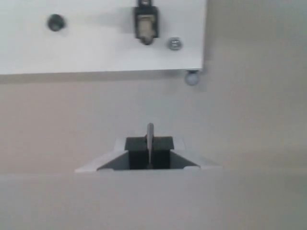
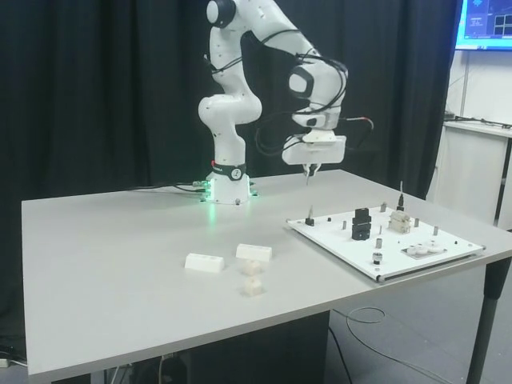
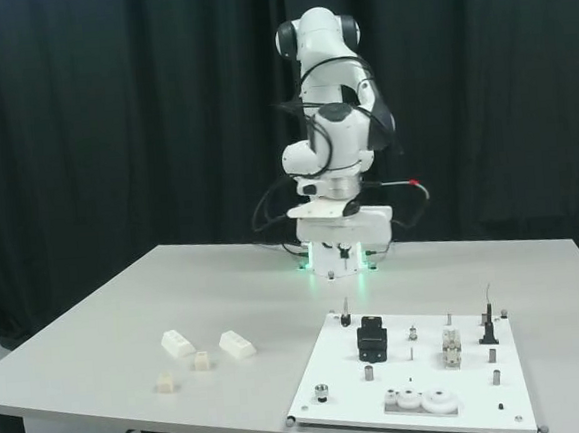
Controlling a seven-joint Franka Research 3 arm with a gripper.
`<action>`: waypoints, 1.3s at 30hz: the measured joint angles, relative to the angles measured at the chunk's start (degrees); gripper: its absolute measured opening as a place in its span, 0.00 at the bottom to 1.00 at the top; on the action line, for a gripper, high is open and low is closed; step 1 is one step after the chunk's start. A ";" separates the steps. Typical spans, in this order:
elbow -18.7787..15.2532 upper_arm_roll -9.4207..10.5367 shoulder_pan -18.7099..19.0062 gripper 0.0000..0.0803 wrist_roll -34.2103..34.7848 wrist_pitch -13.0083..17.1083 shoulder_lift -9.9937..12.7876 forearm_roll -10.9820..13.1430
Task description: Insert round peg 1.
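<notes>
Carrying step, by my reading: the end effector point(image 1: 149, 165) pinches a thin grey peg point(image 1: 150, 139) at centre of the wrist view, hanging above bare counter point(image 2: 120, 240) short of the white board point(image 2: 384, 240), which sits right of centre in the first room view. Next comes travel over the board, then lining up on the hole; which hole I cannot tell. White blocks point(image 2: 232, 256) lie left of the board. Black curtains point(image 3: 111, 120) fill the background.

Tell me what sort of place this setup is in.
Most likely a robotics lab or test cell. A white arm is bolted to a grey table, black curtains close off the back, and a white assembly board carries small pegs and fixtures. The gripper holds a thin peg.
</notes>
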 joint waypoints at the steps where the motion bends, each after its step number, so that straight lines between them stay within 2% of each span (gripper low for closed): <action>1: 0.04 0.76 0.01 0.02 0.91 0.22 0.00 0.00; 11: 0.08 7.50 0.13 0.02 13.15 2.14 0.05 -0.05; 23: 0.17 13.29 0.13 0.02 31.08 3.81 1.21 -1.05; 30: 0.44 15.06 0.13 0.02 40.02 5.76 2.55 -2.10; 39: 1.65 15.37 0.08 0.02 46.26 10.09 5.17 -2.05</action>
